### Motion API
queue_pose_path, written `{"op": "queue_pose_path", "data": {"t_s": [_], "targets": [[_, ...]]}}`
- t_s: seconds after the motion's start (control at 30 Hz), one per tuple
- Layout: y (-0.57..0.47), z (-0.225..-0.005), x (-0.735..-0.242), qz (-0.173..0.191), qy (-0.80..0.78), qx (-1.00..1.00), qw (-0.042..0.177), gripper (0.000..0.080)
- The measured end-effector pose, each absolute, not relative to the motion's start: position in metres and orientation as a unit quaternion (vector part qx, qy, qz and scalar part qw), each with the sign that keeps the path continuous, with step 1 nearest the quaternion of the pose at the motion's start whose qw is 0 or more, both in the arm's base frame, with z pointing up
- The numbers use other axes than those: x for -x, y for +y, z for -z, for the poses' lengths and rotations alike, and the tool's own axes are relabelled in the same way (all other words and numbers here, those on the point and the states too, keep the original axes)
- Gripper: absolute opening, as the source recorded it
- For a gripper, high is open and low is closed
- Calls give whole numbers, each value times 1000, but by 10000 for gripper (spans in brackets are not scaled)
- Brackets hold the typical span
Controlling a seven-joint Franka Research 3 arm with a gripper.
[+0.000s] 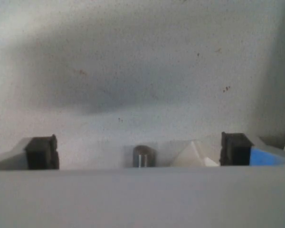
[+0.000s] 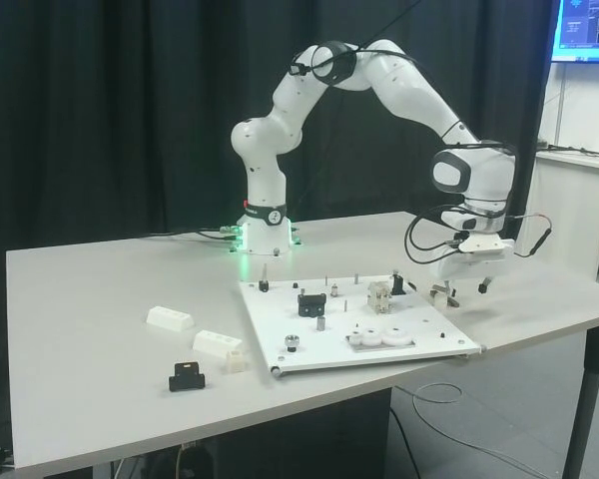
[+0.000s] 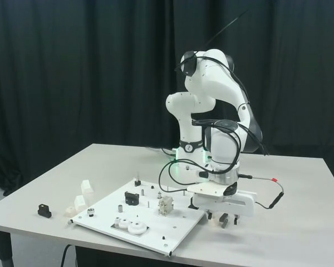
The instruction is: Remove waterproof.
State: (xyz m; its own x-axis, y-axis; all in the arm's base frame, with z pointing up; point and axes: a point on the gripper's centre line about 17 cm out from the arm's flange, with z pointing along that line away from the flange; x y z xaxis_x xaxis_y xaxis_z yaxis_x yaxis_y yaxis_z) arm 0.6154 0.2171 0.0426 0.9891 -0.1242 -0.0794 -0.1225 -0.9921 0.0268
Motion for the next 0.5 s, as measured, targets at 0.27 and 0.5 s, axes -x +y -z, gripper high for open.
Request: {"op": "queue_pose_path", "data": {"t_s": [0.27, 0.5], "targets": [[217, -43, -615, 40, -63, -997, 11, 772], [215, -43, -616, 39, -64, -997, 12, 798]]}}
